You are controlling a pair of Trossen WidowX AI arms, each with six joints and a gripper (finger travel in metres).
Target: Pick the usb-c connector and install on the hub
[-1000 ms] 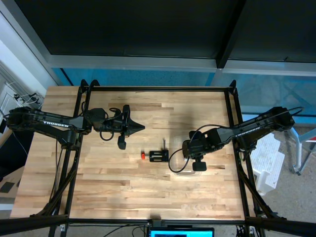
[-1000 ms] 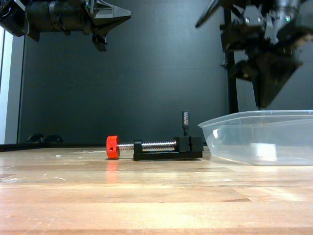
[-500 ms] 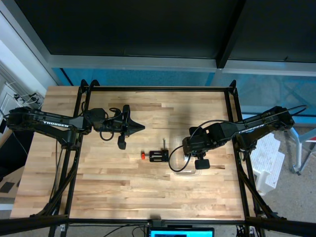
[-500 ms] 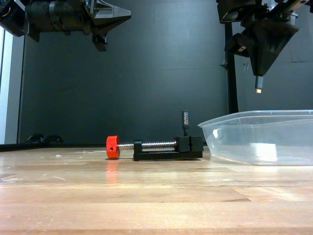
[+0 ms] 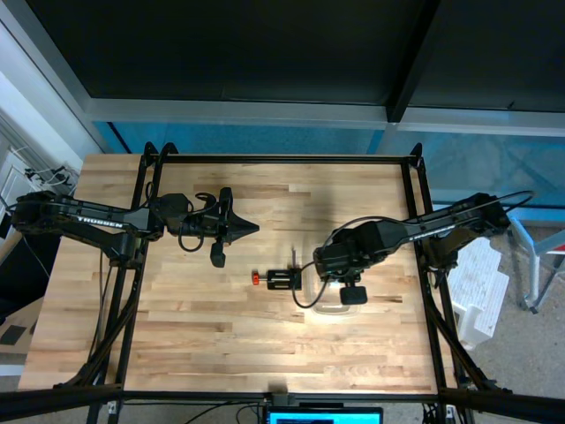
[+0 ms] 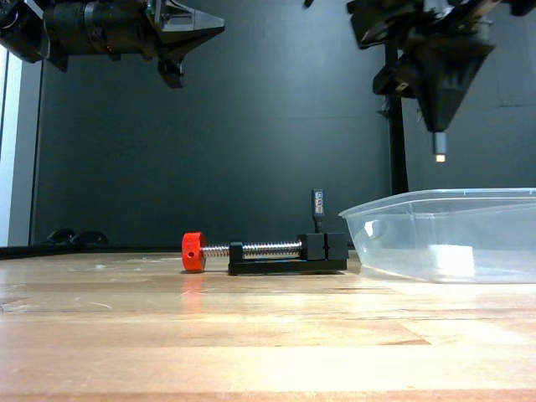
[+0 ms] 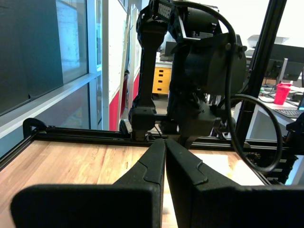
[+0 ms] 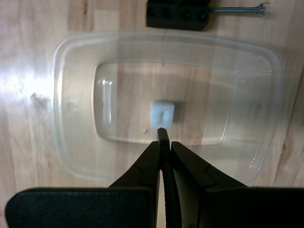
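Right gripper [image 6: 438, 131] clamps usb-c connector [image 6: 439, 147] above tray [image 6: 394, 244].
Only the low view shows the gap; left gripper [image 5: 254, 228], closed and empty, at table's ten o'clock.

On the table [image 5: 177, 336], the clamp [image 6: 285, 251] lies left of the tub [image 6: 435, 198], just beside it. A block [image 8: 162, 114] lies in the tub. The right gripper [image 6: 438, 124] hangs above the tub, holding the usb-c connector [image 6: 440, 147] clear of it. The left gripper [image 5: 249, 228] hovers high, well left of the clamp.
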